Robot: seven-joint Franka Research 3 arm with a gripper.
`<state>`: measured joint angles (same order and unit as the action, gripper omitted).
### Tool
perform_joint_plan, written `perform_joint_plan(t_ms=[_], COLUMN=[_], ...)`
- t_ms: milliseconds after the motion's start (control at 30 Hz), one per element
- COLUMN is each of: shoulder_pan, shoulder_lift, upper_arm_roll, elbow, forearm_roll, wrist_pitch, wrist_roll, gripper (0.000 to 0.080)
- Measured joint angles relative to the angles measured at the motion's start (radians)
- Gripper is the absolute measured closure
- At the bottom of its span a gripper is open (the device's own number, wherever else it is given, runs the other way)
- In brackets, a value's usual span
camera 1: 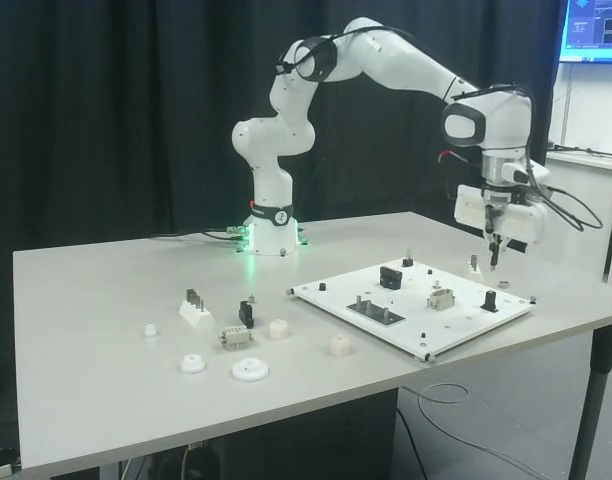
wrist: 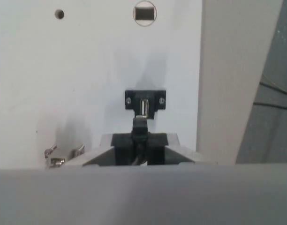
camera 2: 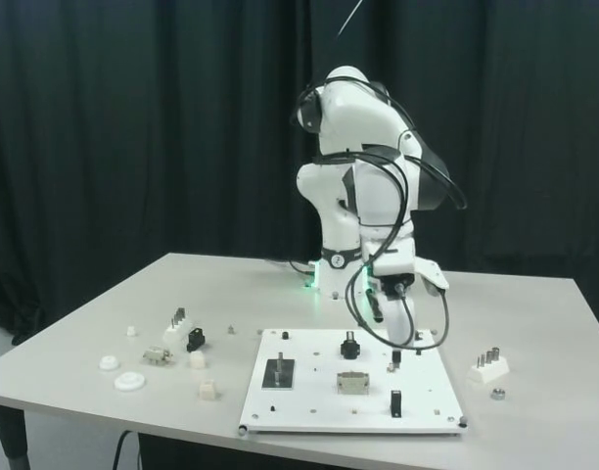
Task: Insert USB.
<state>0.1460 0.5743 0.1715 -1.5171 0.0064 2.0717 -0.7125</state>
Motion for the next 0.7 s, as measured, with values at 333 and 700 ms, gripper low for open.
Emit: perform_joint_plan(t_ms=[333, 700], shoulder_pan=[0.045, 0.075], shoulder_lift=[0.025, 0.039], upper_arm_roll=[-0.043, -0.080], elbow=[0.017, 0.032], forearm_roll=[0.020, 0.023], wrist_pitch=[-0.001, -0.004], wrist_roll=[-0.054, -0.061], gripper=[0.0748, 0.0748])
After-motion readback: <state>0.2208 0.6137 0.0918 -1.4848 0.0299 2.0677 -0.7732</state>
